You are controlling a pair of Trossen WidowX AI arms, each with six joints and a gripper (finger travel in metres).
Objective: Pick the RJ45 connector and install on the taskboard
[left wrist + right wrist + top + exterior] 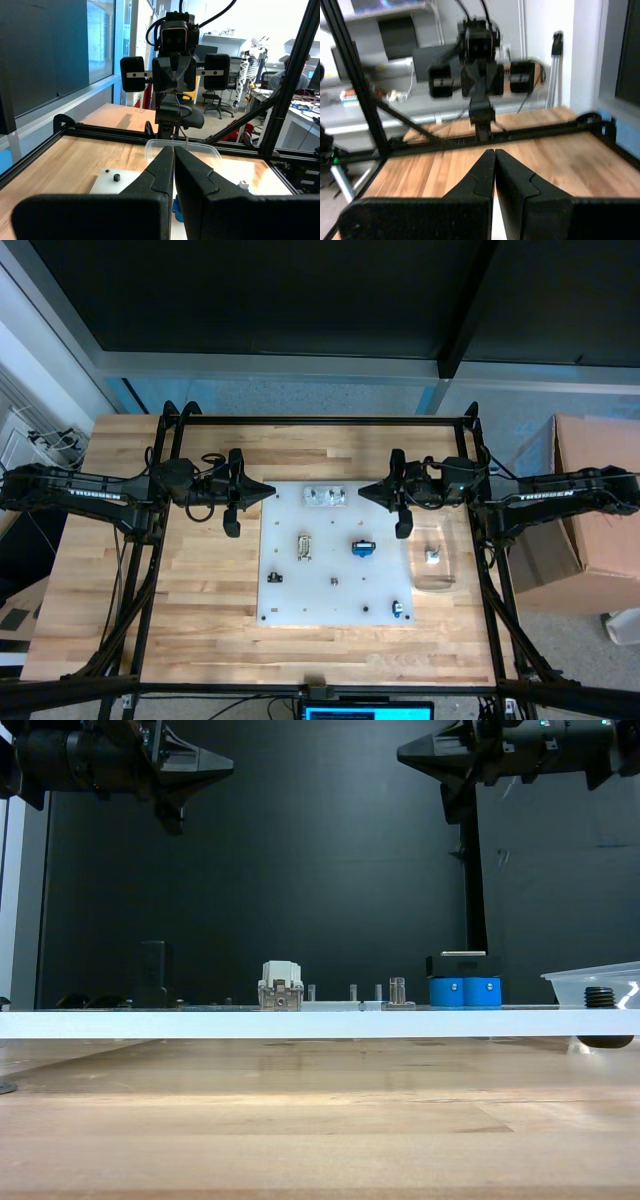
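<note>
In the high view you see the left gripper [271,492] above the far left corner of the white taskboard [330,585], and the right gripper [362,492] above the board's far edge. Their tips point at each other across a silver fitting [325,497]. Both claws look clenched to a point, with nothing in them. As far as you can tell, the RJ45 connector [432,557] is the small pale piece lying free in the clear tray [447,586]. The tray sits on the wooden table [200,590] just right of the board. A blue block [362,548] and a pale grey socket [303,546] stand on the board itself. In the low view both grippers hang high above the board and well apart. The grey socket and the blue block rise from the surface below them. The tray's rim shows at the right edge, but you cannot pick out the connector here. In the left wrist view the left claw's fingers [160,177] are pressed together and grasp nothing. The right arm faces you beyond them, with the tray underneath. In the right wrist view the fingers [482,182] likewise meet tip to tip, empty, with the left arm opposite and bare wood below.
</note>
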